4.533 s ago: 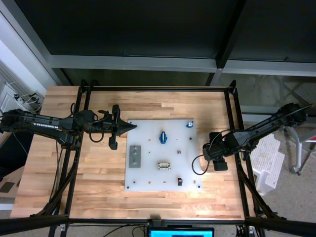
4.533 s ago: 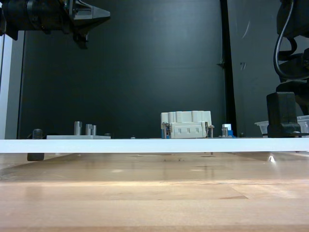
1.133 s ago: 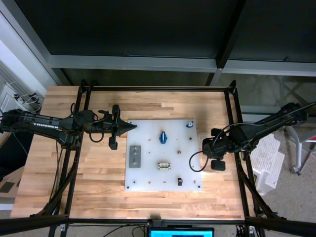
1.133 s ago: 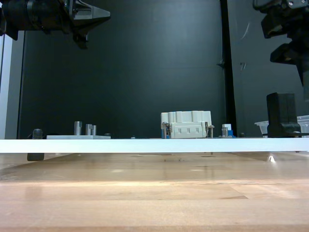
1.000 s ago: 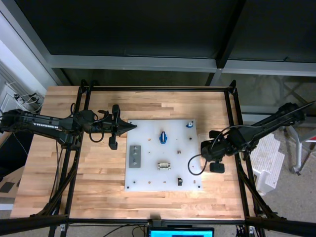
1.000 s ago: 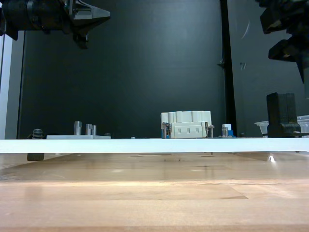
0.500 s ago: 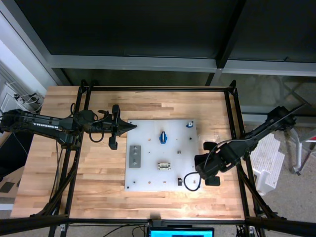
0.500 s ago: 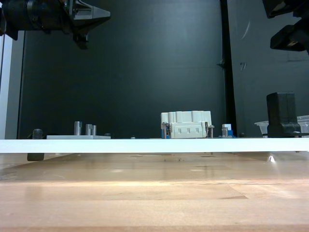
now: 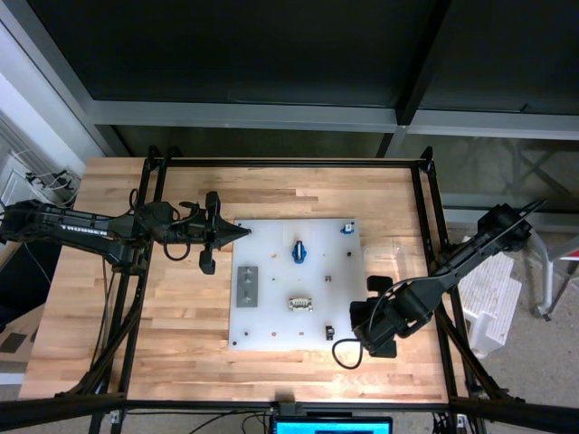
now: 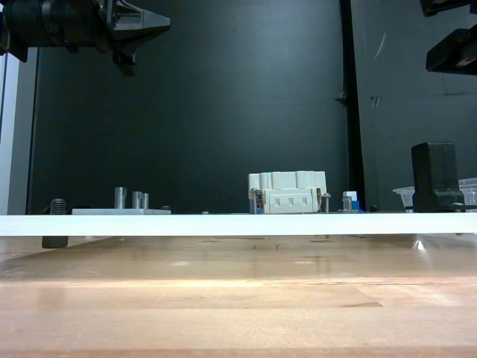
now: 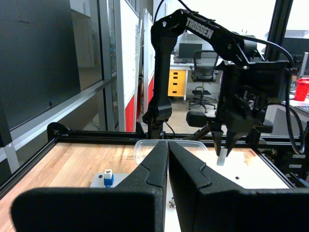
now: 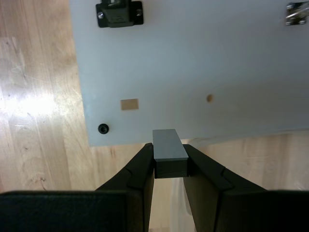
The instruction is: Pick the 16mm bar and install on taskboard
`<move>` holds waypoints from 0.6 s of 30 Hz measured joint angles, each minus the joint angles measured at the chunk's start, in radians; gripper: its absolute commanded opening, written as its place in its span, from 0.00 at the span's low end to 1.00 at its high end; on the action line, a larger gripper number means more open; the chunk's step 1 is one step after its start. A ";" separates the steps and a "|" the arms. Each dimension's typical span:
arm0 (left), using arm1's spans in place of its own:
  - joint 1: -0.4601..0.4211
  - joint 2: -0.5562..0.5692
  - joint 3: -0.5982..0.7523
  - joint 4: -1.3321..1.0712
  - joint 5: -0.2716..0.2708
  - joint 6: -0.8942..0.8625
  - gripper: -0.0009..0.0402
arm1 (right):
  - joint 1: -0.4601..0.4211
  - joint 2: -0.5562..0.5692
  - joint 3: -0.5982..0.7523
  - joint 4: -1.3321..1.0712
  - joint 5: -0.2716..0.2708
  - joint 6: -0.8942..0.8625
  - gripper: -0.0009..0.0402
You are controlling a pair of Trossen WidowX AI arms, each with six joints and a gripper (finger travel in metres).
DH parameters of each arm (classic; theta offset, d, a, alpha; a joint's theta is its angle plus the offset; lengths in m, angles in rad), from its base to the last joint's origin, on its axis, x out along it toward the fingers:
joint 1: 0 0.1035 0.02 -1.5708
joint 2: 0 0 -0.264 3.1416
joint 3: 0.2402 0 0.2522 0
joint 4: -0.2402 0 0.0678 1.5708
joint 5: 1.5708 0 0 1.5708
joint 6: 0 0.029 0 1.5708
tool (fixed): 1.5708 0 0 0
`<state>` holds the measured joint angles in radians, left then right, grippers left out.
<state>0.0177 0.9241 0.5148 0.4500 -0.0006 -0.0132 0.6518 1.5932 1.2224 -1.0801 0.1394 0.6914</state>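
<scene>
Overhead light, even and fairly bright across the wooden table [image 9: 181,344] in the high view, with one small hot spot near the front edge; the backdrop is dark. Low view is dim: black background, the left gripper [image 10: 160,26] is a plain silhouette, and the near wood is blurred with a pale sheen band. Left wrist view has a bright office behind it, and the gripper at the lens is dark and soft. Right wrist view: strong glare patch on the wood beside the white taskboard [image 12: 193,63], right gripper [image 12: 169,154] soft-edged, the 16mm bar [image 12: 169,144] pinched in it evenly lit.
</scene>
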 measured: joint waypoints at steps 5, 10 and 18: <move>0.000 0.000 0.000 0.000 0.000 0.000 0.02 | 0.010 0.035 0.023 0.008 0.003 0.003 0.03; 0.000 0.000 0.000 0.000 0.000 0.000 0.02 | 0.014 0.068 0.028 0.037 0.003 0.010 0.03; 0.000 0.000 0.000 0.000 0.000 0.000 0.02 | 0.018 0.107 0.028 0.079 0.003 0.010 0.03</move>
<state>0.0177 0.9241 0.5148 0.4503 -0.0010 -0.0132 0.6697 1.7000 1.2507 -1.0012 0.1421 0.7017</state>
